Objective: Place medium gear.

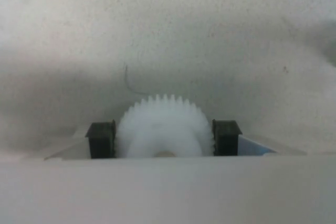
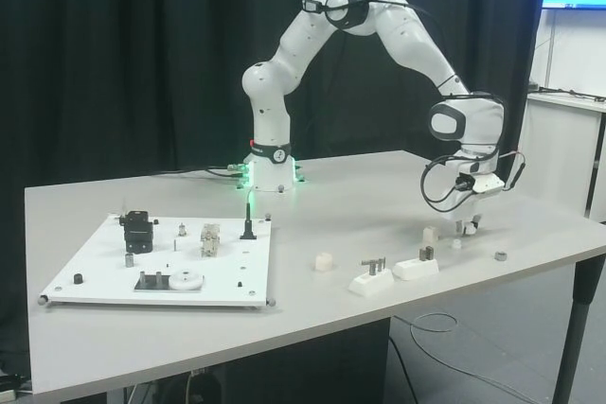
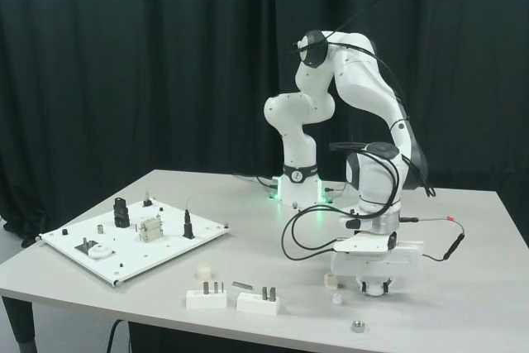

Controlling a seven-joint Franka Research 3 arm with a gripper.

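The grey table (image 2: 360, 205) is carrying the white arm (image 3: 364, 121), which is bending low over its far end from a white board (image 2: 189, 267) of small parts. Between board and arm, two white holder blocks (image 3: 235, 299) are sitting near the table's front edge. The gripper (image 1: 165, 139) is clenching the white medium gear (image 1: 164, 127) between its two black fingertips (image 1: 101, 140), holding it just above the tabletop, well apart from the board.
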